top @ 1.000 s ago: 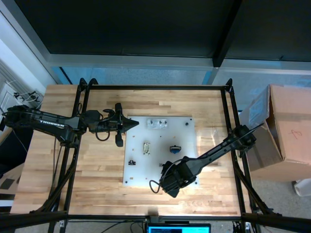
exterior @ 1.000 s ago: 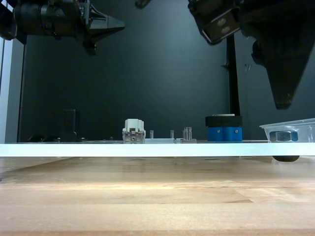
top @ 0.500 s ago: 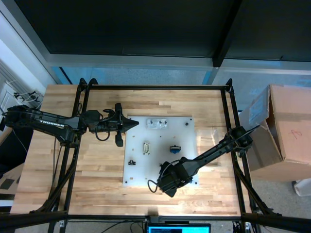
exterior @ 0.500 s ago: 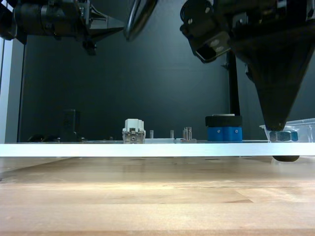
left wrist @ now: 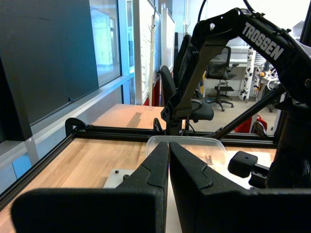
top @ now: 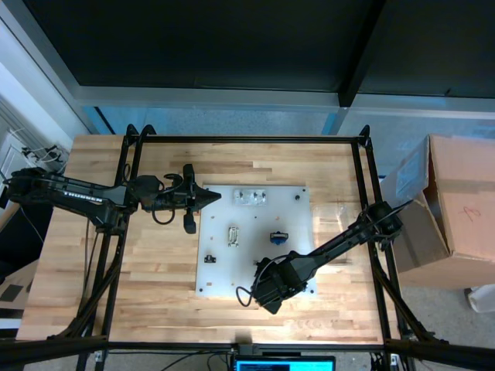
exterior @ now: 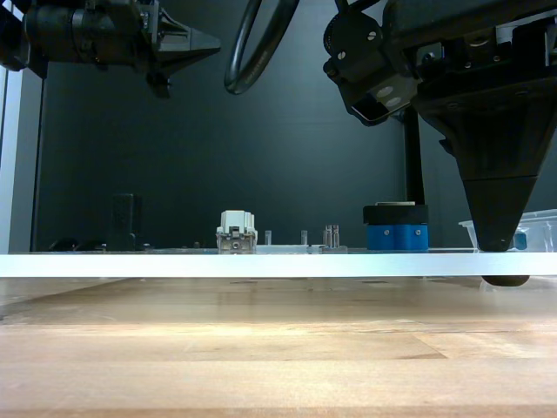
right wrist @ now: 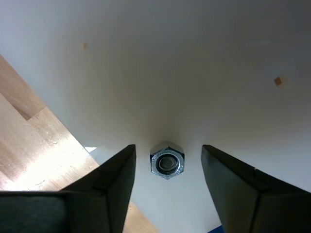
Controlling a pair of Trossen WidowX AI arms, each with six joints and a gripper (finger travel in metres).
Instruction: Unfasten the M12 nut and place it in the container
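the right gripper (right wrist: pixel 167 147) stands tip-down over the near right part of the white board (top: pixel 224 270), its arm reaching in from the table's right edge. its fingers (right wrist: pixel 116 179) are apart, one on each side of the m12 nut (right wrist: pixel 167 160), with a strip of bare board showing between each finger and the nut, so neither touches it. the silver nut lies flat on the board with a dark core in its bore: on its stud, run down low. in the low view the fingertips reach nearly to the board and hide the nut.

the clear tray (exterior: pixel 544 228) sits on the wooden table (top: pixel 139 270) just to the right of the board, behind the right gripper in the low view. the high view shows only wood grain through it. the low view shows a small blue patch at the tray's near wall, and i cannot tell what it is.

the left gripper (top: pixel 210 196) hangs high above the board's far left corner, pointing right, with its fingers pressed together on nothing.

mid-board stand a white connector (exterior: pixel 237 237) and, to its right, a blue block with a black cap (exterior: pixel 396 228). a cardboard box (top: pixel 456 209) stands beyond the table's right edge.
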